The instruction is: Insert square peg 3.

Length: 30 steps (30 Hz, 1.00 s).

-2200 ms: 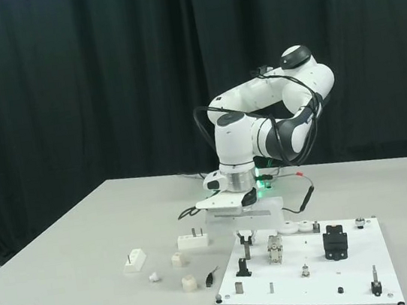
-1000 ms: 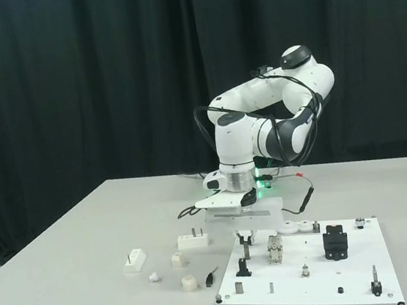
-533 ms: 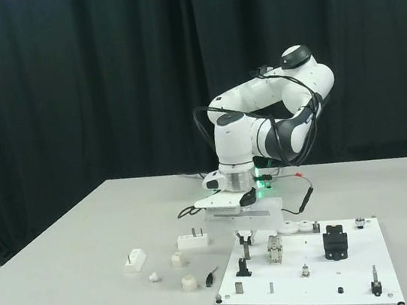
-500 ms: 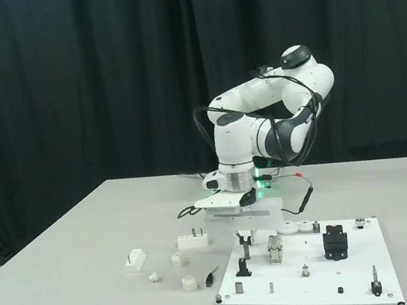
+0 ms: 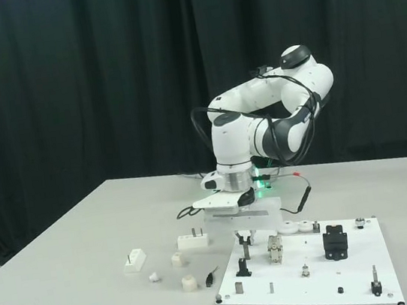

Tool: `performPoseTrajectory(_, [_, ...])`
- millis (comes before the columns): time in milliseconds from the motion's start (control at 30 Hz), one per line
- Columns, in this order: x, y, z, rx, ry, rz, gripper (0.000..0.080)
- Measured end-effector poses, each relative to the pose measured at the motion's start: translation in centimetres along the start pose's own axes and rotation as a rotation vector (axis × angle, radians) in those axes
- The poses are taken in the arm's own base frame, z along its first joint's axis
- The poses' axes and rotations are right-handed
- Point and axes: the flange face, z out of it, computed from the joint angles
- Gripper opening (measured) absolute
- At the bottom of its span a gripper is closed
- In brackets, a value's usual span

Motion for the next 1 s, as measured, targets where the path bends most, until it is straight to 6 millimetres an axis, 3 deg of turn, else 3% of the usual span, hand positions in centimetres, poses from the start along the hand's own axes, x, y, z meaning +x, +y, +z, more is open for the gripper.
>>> performPoseTrajectory(1000, [0.24,0.09,-0.03,0.013,-0.015,0.047,0.0109])
